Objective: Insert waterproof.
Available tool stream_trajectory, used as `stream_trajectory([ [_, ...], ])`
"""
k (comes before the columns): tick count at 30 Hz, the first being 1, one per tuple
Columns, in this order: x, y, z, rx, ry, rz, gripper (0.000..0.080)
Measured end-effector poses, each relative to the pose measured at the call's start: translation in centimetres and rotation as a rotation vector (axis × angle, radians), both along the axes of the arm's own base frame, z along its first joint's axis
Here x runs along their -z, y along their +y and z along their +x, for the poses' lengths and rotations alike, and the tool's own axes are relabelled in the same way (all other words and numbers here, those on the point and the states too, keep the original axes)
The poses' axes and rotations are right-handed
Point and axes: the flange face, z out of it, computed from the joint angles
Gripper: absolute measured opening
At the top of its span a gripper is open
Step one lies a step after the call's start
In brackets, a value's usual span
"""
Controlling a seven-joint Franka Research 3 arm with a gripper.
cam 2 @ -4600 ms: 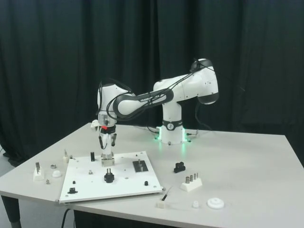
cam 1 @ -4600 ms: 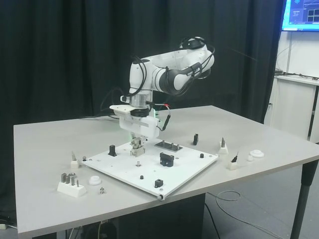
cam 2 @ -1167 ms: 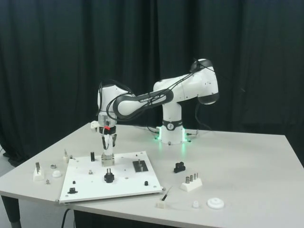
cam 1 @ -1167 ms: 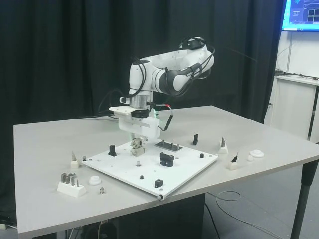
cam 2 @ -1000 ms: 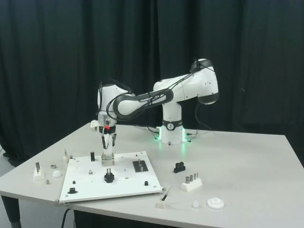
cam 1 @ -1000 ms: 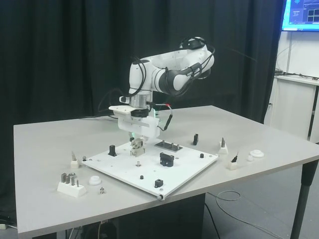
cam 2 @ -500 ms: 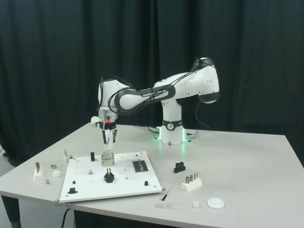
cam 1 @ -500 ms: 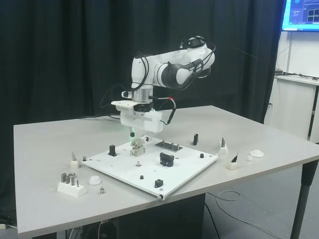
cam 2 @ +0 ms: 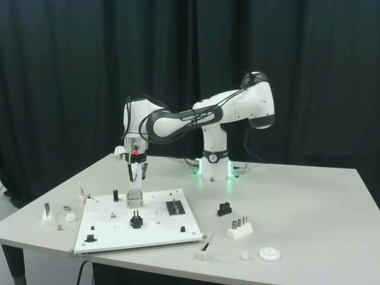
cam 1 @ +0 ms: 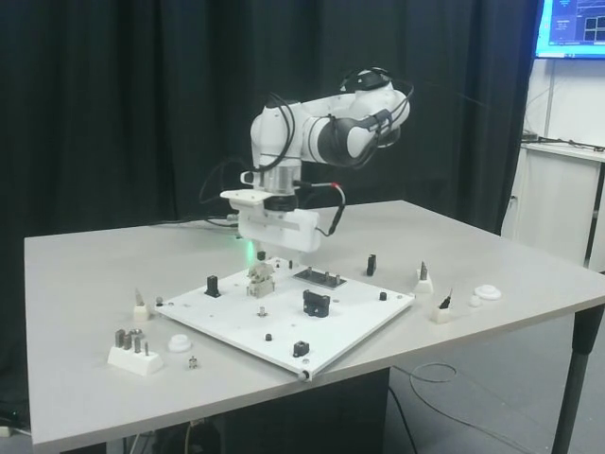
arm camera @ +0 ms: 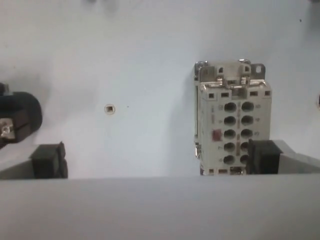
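Your gripper (cam 1: pixel 260 253) hangs empty above the white board (cam 1: pixel 359 317), fingers spread apart. The waterproof connector (arm camera: pixel 231 132) sits on that board directly under it, untouched. Grey table (cam 2: pixel 314 202) all round; black curtain (cam 2: pixel 71 71) behind, fixture block (cam 2: pixel 238 228) at the board's 3 o'clock.

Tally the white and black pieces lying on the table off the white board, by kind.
White stands holding parts: 4
White round pieces: 3
Black block: 1
Total: 8
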Motion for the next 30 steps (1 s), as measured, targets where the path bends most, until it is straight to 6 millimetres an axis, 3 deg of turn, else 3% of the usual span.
stream_trajectory([
  [30, 1.1, -0.8, 1.3, -0.001, 0.044, 0.0, 0.08],
])
